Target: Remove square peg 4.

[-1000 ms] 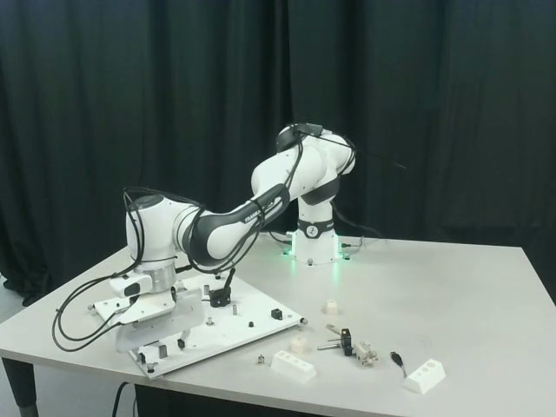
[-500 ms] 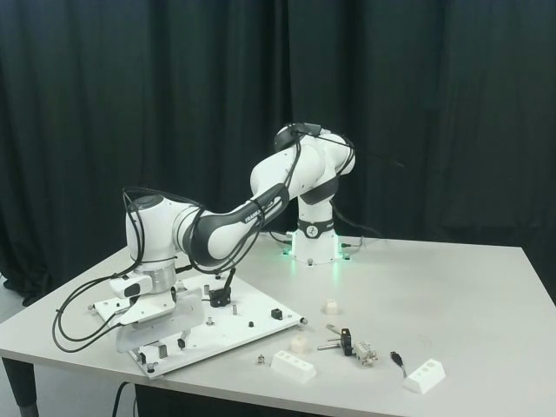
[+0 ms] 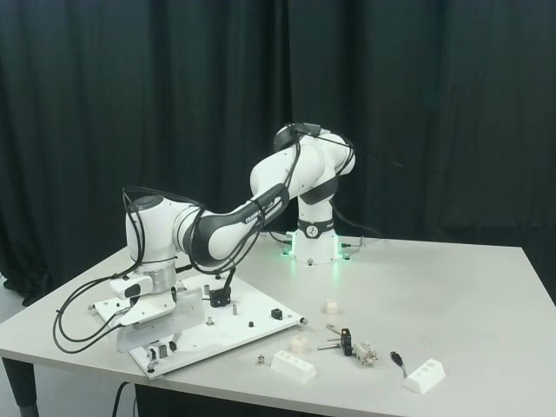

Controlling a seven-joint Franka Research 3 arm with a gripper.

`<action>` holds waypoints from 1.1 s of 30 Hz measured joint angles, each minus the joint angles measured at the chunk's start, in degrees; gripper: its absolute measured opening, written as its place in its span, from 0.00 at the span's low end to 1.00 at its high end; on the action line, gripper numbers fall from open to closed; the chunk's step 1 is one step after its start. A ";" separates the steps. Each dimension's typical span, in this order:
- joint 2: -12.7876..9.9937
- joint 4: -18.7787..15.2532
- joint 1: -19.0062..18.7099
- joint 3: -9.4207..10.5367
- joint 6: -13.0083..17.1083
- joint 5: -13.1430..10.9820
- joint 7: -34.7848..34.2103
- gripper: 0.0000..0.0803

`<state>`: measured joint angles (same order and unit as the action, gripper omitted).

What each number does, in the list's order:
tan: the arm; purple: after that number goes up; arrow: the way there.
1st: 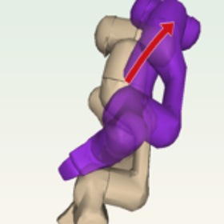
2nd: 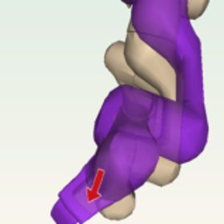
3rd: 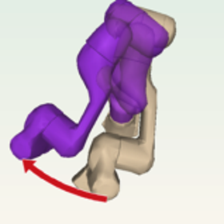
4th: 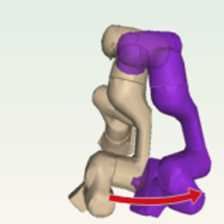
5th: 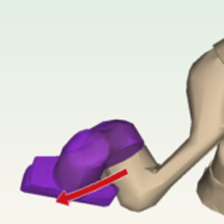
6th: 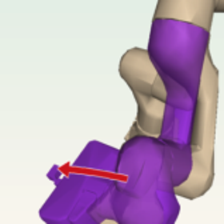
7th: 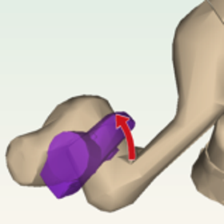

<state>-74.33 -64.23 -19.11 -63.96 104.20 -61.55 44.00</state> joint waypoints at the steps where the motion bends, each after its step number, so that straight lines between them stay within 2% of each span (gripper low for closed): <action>1: 0.00 0.00 0.04 0.07 0.00 0.05 0.00 0.65; 2: 0.00 0.00 0.08 0.14 0.00 0.09 0.00 0.65; 3: 0.00 0.00 0.14 0.24 0.00 0.12 0.00 0.45; 8: 0.03 0.10 0.56 0.83 0.50 0.21 0.00 0.45; 9: 0.05 0.14 0.62 0.88 0.46 0.21 0.00 0.23; 18: 0.25 0.25 0.82 1.19 0.40 0.47 -0.09 0.23; 19: 0.26 0.27 0.83 1.21 0.40 0.49 -0.15 0.19; 24: 0.27 0.34 0.84 1.24 0.38 0.69 -0.57 0.19; 33: 0.60 0.72 0.84 1.27 0.09 1.80 -1.11 0.19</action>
